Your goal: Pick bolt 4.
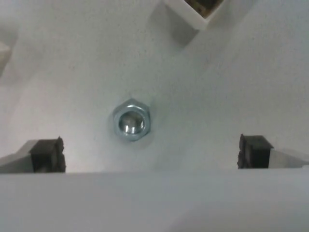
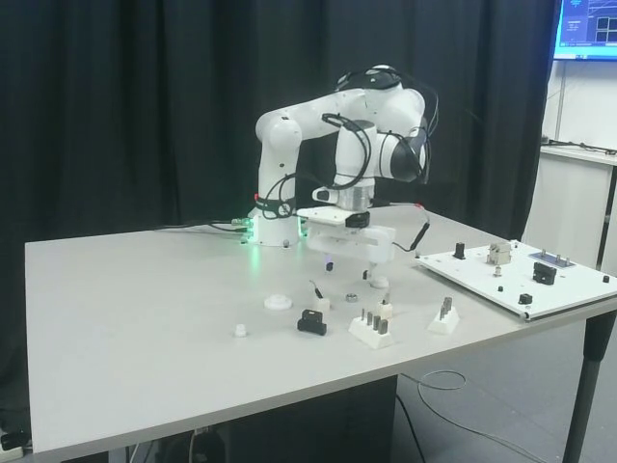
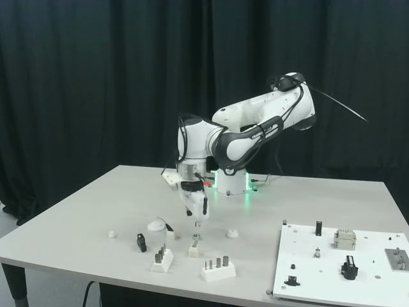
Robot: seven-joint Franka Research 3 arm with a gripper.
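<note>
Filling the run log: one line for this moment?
end effector: open, above table | target: shiny metal hex bolt head, between fingertips, ungrasped | phase: pre-grasp

The thing under the camera is a small shiny metal nut with six sides and a round hole in the middle. It lies flat on the grey table, hole facing up. It looks like a nut, not a bolt. Nothing touches it.

No readable text or labels.
</note>
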